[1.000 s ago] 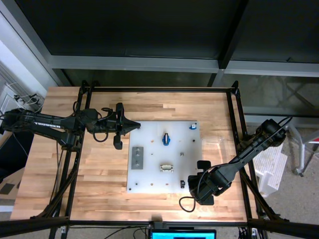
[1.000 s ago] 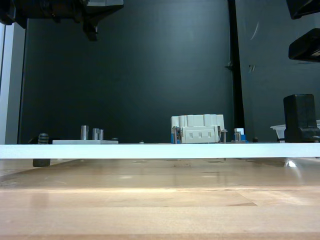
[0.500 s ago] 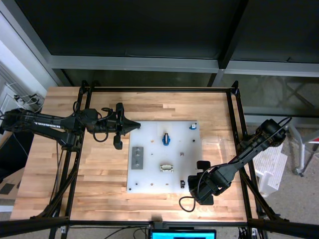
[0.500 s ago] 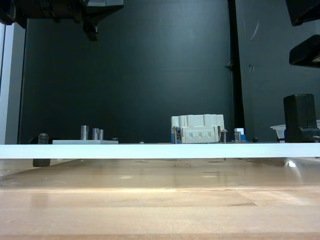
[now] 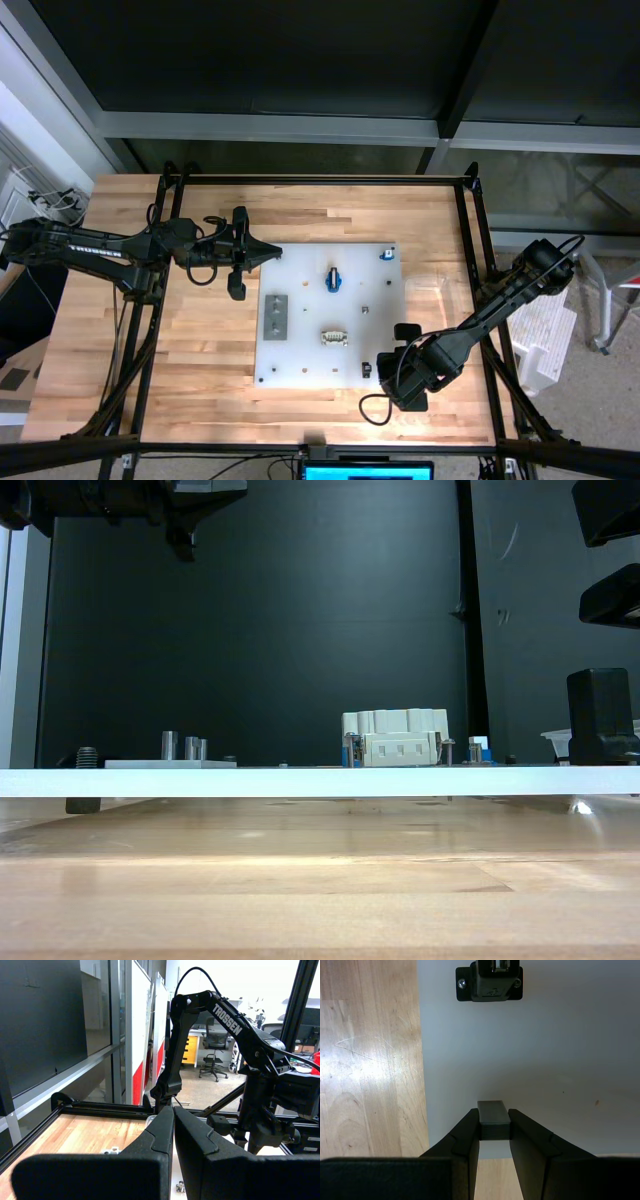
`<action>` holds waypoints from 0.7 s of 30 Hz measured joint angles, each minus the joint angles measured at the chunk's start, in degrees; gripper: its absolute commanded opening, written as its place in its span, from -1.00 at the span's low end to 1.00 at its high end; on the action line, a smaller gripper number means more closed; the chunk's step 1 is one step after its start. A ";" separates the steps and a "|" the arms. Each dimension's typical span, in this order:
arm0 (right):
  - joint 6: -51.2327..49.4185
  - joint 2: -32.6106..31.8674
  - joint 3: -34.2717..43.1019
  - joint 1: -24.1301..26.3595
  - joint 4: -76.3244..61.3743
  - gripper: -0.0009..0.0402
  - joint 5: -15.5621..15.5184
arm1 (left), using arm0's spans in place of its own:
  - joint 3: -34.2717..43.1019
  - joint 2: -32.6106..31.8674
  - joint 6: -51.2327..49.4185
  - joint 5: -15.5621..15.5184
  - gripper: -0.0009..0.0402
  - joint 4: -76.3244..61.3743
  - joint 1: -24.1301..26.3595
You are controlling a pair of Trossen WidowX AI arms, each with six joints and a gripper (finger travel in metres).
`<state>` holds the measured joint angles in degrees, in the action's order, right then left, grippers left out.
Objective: Pick the 16mm bar and install on taskboard
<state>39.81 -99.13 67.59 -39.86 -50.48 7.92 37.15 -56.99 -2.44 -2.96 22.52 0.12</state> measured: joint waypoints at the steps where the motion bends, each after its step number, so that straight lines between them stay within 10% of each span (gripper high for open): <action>1: 0.00 0.00 -0.02 0.00 0.00 -0.95 0.00 | 0.00 0.02 0.00 0.00 -0.96 0.00 0.00; 21: 0.17 0.00 -0.02 -0.02 0.24 -0.29 -0.07 | -0.02 0.02 0.00 0.00 -0.96 0.02 0.00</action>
<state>39.99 -99.13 67.57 -39.88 -50.24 7.86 37.12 -56.97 -2.44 -2.96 22.55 0.12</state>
